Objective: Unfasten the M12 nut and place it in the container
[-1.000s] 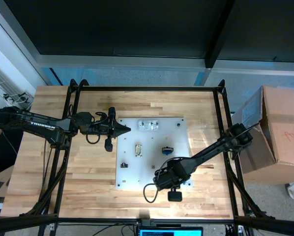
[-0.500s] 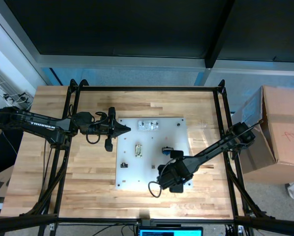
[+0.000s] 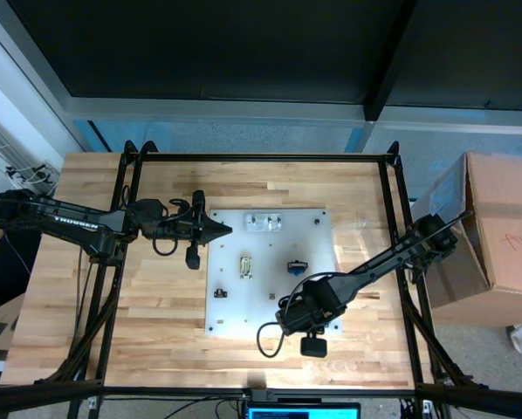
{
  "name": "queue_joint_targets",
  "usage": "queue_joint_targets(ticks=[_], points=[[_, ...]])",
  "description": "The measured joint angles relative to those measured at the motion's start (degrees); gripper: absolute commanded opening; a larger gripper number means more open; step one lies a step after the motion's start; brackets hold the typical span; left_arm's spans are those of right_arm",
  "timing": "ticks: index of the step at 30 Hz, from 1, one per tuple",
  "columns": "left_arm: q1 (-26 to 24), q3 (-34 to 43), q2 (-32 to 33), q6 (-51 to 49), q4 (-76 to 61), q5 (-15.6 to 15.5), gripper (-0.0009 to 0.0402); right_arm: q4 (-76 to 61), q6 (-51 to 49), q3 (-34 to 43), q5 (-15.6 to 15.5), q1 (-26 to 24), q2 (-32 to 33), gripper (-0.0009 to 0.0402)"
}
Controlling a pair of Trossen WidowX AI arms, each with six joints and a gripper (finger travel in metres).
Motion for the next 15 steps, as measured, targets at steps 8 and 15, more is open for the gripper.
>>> queue_joint_targets(ticks=[8, 15], points=[[0.0, 0.0, 0.0, 0.0, 0.0, 0.0, 0.0000, 3.7, 0.0, -0.2, 1.7, 0.2, 3.6, 0.0000], [0.0, 0.0, 0.0, 0.0, 0.0, 0.0, 0.0000, 4.4, -0.6, -0.5, 2.8, 0.2, 4.9, 0.0000]])
